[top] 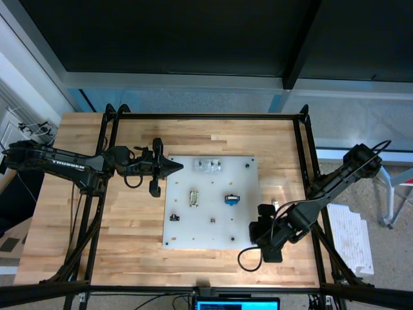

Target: Pick the RJ45 connector and install on taskboard

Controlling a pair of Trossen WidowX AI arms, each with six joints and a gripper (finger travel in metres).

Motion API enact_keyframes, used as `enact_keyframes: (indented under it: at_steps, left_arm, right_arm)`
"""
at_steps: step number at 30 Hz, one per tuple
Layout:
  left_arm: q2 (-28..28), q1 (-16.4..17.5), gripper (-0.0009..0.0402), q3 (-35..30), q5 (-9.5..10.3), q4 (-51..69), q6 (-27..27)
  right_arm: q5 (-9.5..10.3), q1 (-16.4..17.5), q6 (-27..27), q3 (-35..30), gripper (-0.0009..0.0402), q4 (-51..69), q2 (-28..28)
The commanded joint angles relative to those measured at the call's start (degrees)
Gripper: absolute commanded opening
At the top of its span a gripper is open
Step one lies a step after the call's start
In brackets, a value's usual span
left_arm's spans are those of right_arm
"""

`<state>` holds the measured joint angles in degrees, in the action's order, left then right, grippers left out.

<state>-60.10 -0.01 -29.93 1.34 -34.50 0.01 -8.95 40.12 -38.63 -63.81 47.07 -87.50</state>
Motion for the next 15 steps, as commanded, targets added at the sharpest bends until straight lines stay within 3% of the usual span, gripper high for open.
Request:
enact_keyframes:
  at_steps: [1,8,15]
  left_arm:
    - [-0.02,0.00,0.0000,-0.02,-0.02,-0.02,0.00]
    - [-0.02,0.00,0.0000,-0.02,-0.02,-0.02,0.00]
    - [-0.02,0.00,0.0000,-0.02,-0.02,-0.02,0.00]
  right_arm:
    - [0.02,0.02,0.11,-0.13,0.0216,0.55,2.40]
    - [-0.04,-0.02,0.13,-0.13,0.0221,0.79,8.35]
    - [0.02,-0.13,0.35,-0.13,0.0205,2.14,10.03]
